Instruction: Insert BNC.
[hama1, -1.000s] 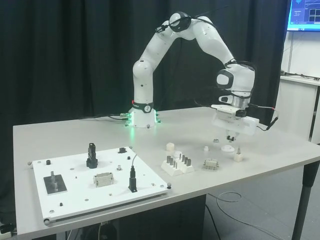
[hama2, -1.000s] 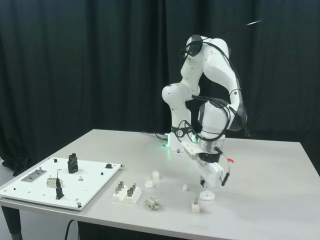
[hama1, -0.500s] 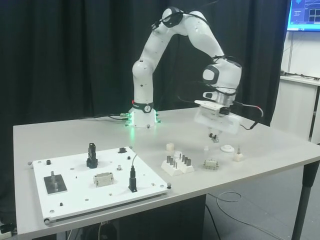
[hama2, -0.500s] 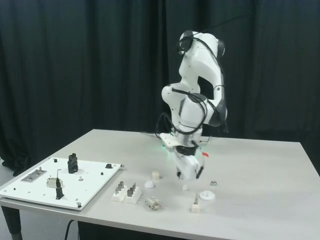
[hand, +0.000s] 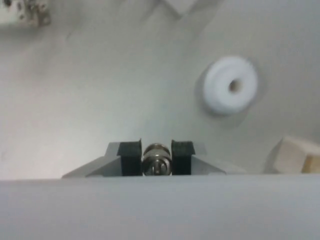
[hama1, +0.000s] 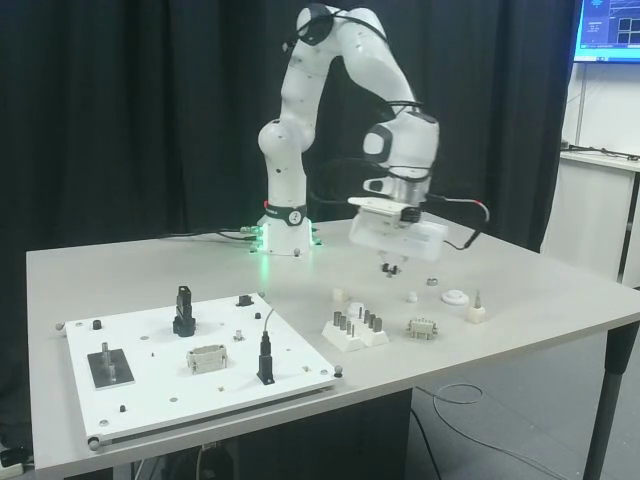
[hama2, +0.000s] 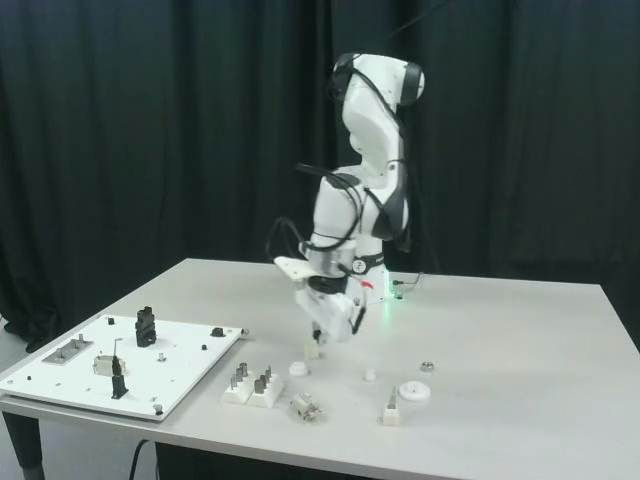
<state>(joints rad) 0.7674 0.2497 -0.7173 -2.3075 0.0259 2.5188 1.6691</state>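
One step done: I have the plug (hand: 157, 161) picked up; it sits pinched between the two black fingertips (hand: 131, 156), well clear of the table (hama1: 150, 265).
Claw: the claw (hama1: 390, 268) is closed almost fully, its fingers pressed on either side of the small metal plug and nothing else held.
Still to do: I judge the carry is only part way; the white board (hama1: 300, 360) with its sockets lies well off to one side of the claw, and seating the plug is not yet begun.
Below the claw: loose pieces lie near it on the table, a small white cube (hama1: 340, 295) just beside its line and a white block of pins (hama1: 354, 330) a little further toward the board.
Wrist view only: it alone shows me the plug in the grip, and a white ring (hand: 230, 91) with a centre hole on the table beneath.
Room views only: they show me the arm's reach, the board's place and the height of the claw, but the plug is too small to make out there.
Unclear: which socket on the board is the target I cannot tell.
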